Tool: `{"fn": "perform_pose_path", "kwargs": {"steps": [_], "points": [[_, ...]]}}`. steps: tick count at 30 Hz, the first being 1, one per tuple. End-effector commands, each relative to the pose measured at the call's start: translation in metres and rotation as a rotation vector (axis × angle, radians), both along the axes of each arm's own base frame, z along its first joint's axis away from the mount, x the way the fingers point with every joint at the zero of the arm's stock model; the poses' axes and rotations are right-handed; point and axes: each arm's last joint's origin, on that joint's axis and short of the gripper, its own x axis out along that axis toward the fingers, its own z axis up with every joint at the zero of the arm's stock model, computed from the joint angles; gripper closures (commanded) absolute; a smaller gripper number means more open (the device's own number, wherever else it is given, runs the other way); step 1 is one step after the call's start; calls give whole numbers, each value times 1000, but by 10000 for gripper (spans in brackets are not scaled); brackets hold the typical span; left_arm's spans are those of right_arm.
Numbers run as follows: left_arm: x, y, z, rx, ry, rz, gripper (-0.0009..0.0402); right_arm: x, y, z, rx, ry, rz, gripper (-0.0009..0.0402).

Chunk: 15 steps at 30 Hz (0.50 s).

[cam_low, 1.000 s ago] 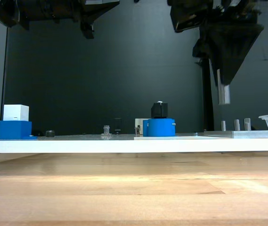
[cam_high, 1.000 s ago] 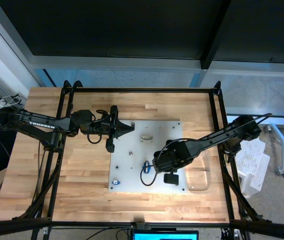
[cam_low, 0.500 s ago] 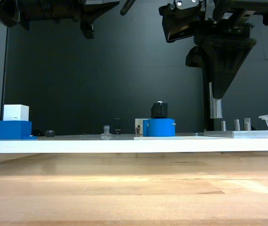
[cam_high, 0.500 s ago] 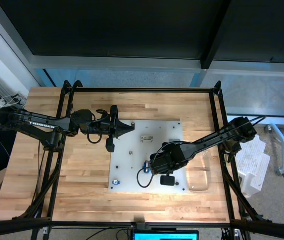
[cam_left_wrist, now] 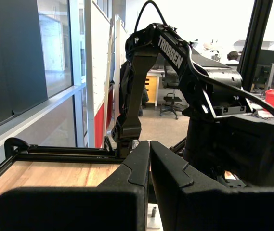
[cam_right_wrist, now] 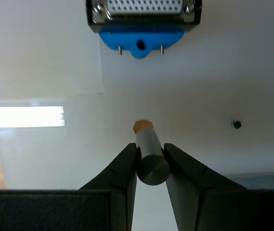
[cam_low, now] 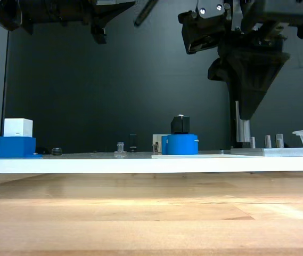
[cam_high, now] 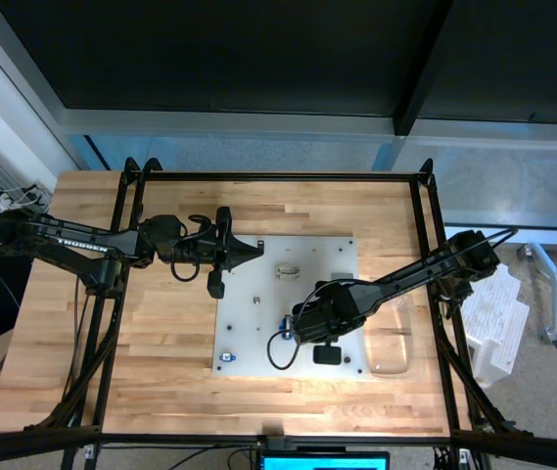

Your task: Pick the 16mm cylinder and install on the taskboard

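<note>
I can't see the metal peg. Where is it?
The 16mm cylinder is clamped upright in the right gripper, low over the taskboard near the blue connector; the left gripper hovers over its far-left corner.

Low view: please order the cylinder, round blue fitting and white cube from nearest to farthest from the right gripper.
1. Cylinder: held in the right gripper, above the board.
2. Round blue fitting: to its left, mid-board.
3. White cube: far left.
Left gripper: parked, high at left.
</note>
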Motion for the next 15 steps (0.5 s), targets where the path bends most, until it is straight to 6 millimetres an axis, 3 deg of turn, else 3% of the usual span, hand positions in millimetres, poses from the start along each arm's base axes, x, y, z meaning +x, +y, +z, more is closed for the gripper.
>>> {"fn": "perform_pose_path", "kwargs": {"steps": [1, 15], "points": [[0, 0, 0, 0, 1, 0, 392, 1, 1, -5, -2, 7, 0, 384], [0, 0, 0, 0, 1, 0, 392, 5, 2, -11, -2, 3, 7, 384]]}}
